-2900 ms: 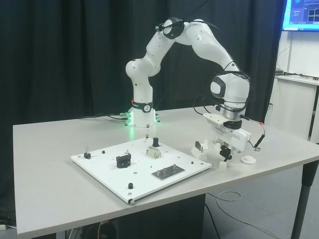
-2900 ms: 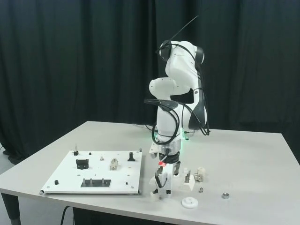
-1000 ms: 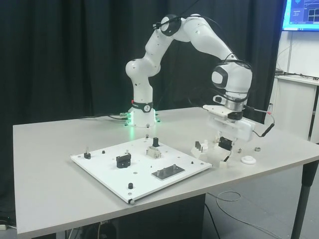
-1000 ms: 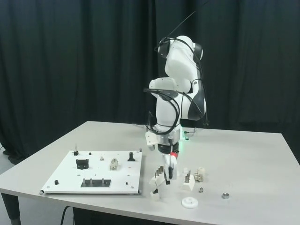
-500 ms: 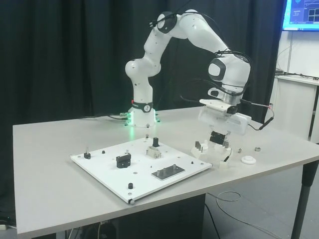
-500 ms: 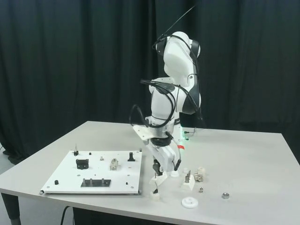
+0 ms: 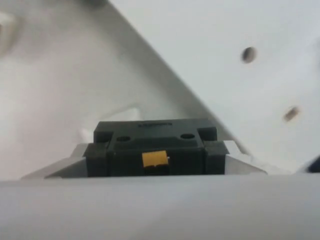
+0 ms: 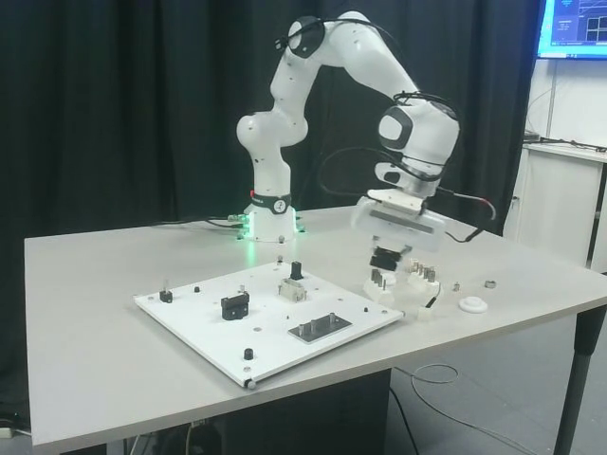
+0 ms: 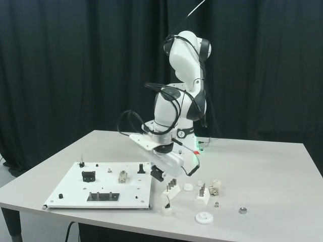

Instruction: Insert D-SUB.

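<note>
My gripper (image 8: pixel 384 260) hangs just above the table beside the near corner of the white board (image 8: pixel 190 313), tilted toward it. It is shut on a black D-SUB connector (image 7: pixel 155 147), seen in the second room view as a black block (image 9: pixel 157 174) under the hand. On the board stands a small pale socket (image 8: pixel 291 289), left of the gripper and apart from it. In the wrist view the board's edge (image 7: pixel 210 65) runs diagonally behind the connector.
White part holders (image 8: pixel 379 282) (image 8: pixel 420 275) stand right under and beside the gripper. A small white holder (image 9: pixel 166 208), a white gear (image 8: pixel 471 304) and a small ring (image 8: pixel 490 282) lie near the table's edge. The board also carries a grey plate (image 8: pixel 320 327) and black fixtures (image 8: pixel 233 305).
The arm has lifted off the small white holder near the table's edge and swung toward the board, carrying the black connector with it. The hand has tilted.
</note>
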Tool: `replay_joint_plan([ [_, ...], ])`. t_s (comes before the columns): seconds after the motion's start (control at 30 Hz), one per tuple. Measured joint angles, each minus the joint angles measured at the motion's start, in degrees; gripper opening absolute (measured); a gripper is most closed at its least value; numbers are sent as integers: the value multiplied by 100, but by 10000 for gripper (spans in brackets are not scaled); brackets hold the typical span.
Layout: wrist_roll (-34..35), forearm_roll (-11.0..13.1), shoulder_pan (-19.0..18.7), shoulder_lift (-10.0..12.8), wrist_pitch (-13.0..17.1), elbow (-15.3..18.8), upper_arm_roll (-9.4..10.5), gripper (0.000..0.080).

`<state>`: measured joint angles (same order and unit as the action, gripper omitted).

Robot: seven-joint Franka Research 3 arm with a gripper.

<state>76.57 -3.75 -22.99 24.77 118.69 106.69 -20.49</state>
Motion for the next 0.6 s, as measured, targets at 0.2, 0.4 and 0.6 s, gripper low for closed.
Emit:
replay_joint_plan([
  [0.2,-640,-466,426,-259,55,314,355,386],
  [0.4,-1112,-839,850,-482,269,633,693,386],
  [0.6,-1575,-1089,1144,-661,542,945,846,386],
])
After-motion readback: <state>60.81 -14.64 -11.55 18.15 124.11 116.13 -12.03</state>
